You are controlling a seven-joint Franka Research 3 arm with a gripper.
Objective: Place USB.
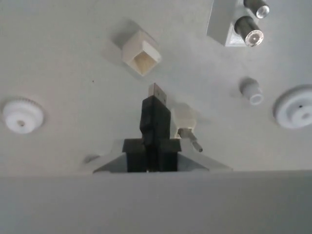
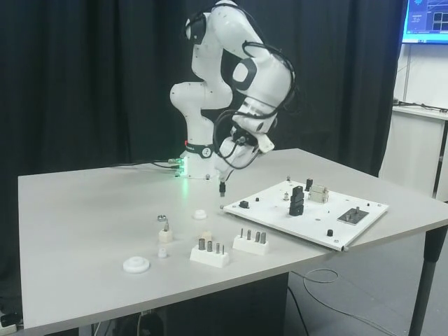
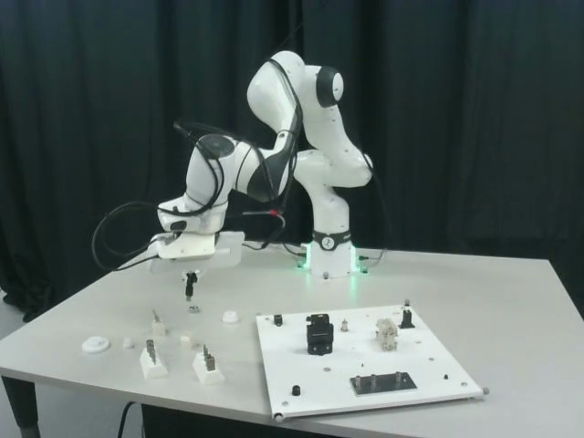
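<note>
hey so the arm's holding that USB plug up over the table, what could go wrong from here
The gripper holds the USB plug by its black body only, above the grey table; a slip could tilt or drop it.

Small loose parts lie right below: a hollow block and a small white connector. Lowering here might knock them.

The white board lies off to one side, so carrying the plug there could snag its fixtures.

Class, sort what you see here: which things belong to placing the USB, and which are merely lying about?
Belong to the job:
tool, shut on the black USB plug
white square socket block

Lying about:
two white gears
small white cap
peg holder
white board
</note>
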